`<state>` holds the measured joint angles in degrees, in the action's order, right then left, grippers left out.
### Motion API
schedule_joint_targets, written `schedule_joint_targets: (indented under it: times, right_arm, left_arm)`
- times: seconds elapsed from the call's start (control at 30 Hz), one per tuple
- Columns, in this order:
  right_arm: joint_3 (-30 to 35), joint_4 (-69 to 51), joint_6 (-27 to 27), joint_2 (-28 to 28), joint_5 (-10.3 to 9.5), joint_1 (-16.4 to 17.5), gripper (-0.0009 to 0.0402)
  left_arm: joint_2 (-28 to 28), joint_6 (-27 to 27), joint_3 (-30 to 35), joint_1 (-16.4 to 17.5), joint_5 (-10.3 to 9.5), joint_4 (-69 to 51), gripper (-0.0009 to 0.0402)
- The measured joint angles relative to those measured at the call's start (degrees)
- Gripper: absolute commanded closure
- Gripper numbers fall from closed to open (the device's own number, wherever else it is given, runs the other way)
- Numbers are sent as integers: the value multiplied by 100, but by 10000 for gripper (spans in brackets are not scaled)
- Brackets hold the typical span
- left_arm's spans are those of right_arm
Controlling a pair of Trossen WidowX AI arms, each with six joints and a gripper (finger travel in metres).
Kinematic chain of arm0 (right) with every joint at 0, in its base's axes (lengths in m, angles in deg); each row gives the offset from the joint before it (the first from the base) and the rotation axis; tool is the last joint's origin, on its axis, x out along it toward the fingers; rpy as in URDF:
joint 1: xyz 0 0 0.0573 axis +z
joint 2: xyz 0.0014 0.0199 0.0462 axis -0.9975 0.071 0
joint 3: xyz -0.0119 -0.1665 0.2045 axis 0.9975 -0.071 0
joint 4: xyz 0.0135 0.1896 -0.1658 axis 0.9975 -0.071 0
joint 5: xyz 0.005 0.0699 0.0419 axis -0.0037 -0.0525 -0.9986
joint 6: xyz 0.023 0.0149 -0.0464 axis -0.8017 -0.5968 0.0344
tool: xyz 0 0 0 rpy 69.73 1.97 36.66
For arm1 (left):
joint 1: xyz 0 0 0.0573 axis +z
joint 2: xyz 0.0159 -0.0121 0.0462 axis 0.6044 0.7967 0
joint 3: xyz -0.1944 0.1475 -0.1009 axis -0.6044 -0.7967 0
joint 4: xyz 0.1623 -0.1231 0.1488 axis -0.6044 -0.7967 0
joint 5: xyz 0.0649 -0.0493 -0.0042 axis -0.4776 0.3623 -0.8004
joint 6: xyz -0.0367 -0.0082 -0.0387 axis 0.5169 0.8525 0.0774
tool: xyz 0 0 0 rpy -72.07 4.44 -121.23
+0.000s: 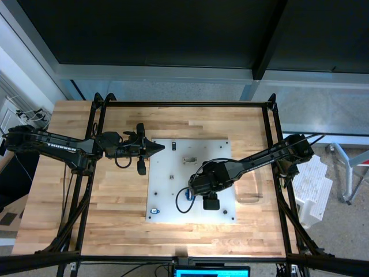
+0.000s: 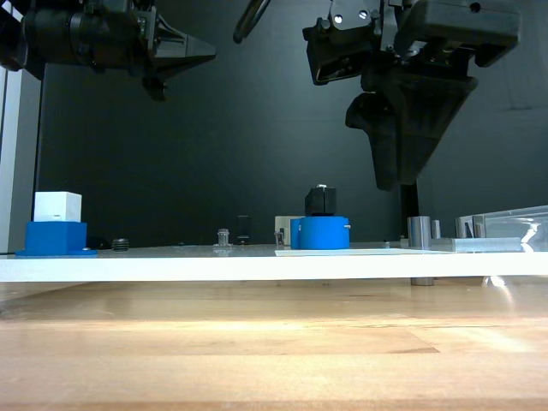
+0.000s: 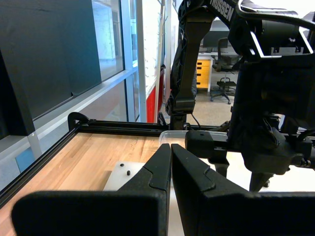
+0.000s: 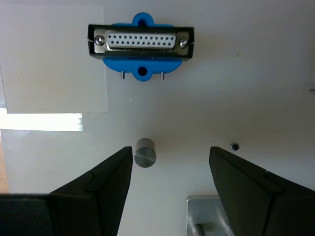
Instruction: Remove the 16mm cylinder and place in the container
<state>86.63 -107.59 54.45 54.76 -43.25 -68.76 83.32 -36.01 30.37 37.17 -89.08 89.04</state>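
Note:
The 16mm cylinder (image 4: 145, 153) is a small silver peg standing upright on the white board (image 4: 256, 73). My right gripper (image 4: 171, 150) hangs open above it. The peg sits between the fingers, close to one fingertip (image 4: 120, 160) and not touching either. In the low view the cylinder (image 2: 419, 233) stands on the board's right part, below the right gripper (image 2: 392, 171). The clear container (image 1: 251, 187) lies just right of the board, also seen as the container (image 2: 505, 227) in the low view. My left gripper (image 1: 155, 148) is shut and empty, held high at the board's left edge.
A blue mount with a D-sub connector (image 4: 140, 43) lies just beyond the peg. A grey metal block (image 4: 206, 216) sits beside the gripper. A blue round fitting (image 2: 324, 231) and a blue base with a white cube (image 2: 56, 224) stand on the board (image 1: 173, 173).

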Motion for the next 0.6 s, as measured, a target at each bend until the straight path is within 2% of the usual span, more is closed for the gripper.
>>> schedule_joint_targets:
  times: [0.6]
  right_arm:
    - [-688, 960, -264, 0, -11, 157, 185]
  left_arm:
    - [0, 2, 2, 0, 0, 4, 393]
